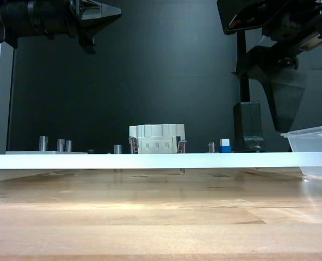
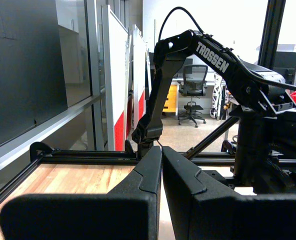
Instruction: Remove the 16mm bar from the taskboard and place in the container
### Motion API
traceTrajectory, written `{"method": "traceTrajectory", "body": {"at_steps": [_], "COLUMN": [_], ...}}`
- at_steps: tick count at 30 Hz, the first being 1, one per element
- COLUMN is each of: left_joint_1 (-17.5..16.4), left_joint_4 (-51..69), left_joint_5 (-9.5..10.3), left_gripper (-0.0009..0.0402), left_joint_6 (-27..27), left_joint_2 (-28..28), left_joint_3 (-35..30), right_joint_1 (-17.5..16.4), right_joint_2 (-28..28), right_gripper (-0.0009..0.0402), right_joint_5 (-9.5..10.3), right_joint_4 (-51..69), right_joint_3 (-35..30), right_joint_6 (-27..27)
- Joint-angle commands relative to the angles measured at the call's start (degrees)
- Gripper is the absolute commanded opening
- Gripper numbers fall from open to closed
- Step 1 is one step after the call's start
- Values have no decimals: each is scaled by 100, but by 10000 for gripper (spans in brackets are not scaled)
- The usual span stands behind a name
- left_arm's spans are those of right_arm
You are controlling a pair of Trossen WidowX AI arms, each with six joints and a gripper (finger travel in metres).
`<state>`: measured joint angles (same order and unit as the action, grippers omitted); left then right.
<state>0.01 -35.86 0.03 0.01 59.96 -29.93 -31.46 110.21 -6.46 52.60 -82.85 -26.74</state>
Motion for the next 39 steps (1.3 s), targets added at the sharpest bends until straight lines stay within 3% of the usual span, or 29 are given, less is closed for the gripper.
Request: {"method": "traceTrajectory", "body": {"at_steps": [1, 6, 11, 14, 28, 39], "left_joint_1": [0, 0, -2, 0, -2, -2], "left_joint_4": [2, 0, 2, 0, 0, 0], "left_joint_5": [-2, -2, -2, -2, -2, -2], "left_gripper": [0, 0, 0, 0, 0, 0], "left_joint_6": [0, 0, 0, 0, 0, 0], "left_joint_2": [2, 2, 2, 2, 2, 2], "left_joint_3": [-2, -2, -2, -2, -2, -2], "right_joint_1": [-9, -24, -37, -46, -74, -81], "right_joint_2": [-4, -4, -4, -4, -7, -125], "right_gripper": [286, 279, 239, 201, -3, 2], "right_joint_5": [-4, -20, -26, -109, -111, -151], "right_joint_4": [-179, -310, -437, -437, -431, -378], "right_joint_3": [114, 203, 317, 334, 354, 308], "right_joint_6": [-9, -50, -140, -151, -140, -131]}}
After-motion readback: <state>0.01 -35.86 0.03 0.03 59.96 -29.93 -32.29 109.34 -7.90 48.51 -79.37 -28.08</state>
